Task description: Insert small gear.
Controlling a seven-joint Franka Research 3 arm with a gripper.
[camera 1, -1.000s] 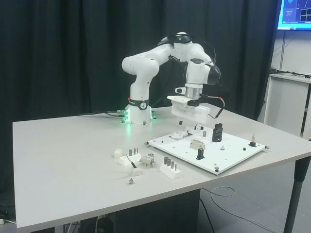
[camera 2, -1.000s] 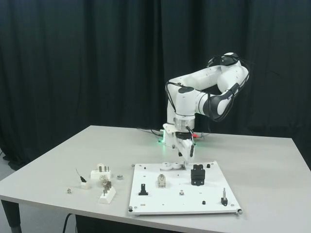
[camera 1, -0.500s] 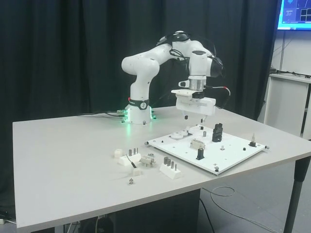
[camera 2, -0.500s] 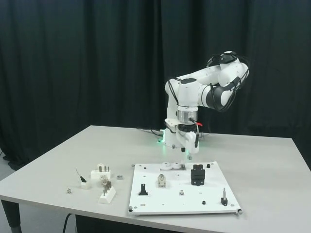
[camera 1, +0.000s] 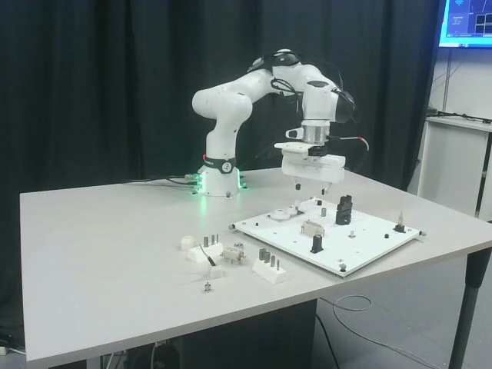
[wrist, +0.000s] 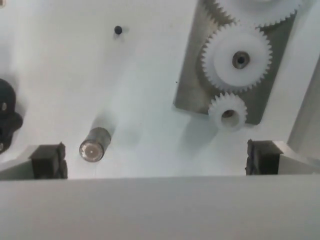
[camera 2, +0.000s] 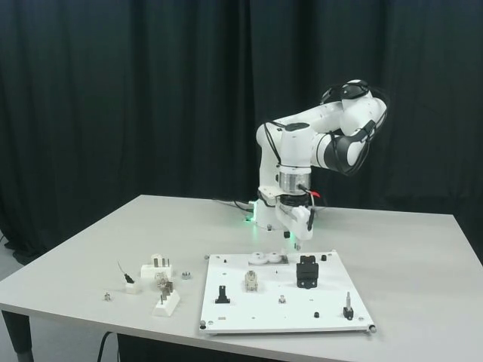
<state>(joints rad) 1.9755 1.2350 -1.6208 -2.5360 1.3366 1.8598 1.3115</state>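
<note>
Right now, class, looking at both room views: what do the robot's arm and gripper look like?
The arm is white with rounded segments, black bands at the joints, and green lights at its base. A thin cable loops beside the wrist. The gripper has a white body and small black fingertip pads.

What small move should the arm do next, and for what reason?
Probably keep lifting clear of the white board. In the wrist view the small gear already sits on the grey plate, its teeth against the bigger gear, and the gripper is open and holds nothing. So the gear looks inserted, and nothing remains to grip.
</note>
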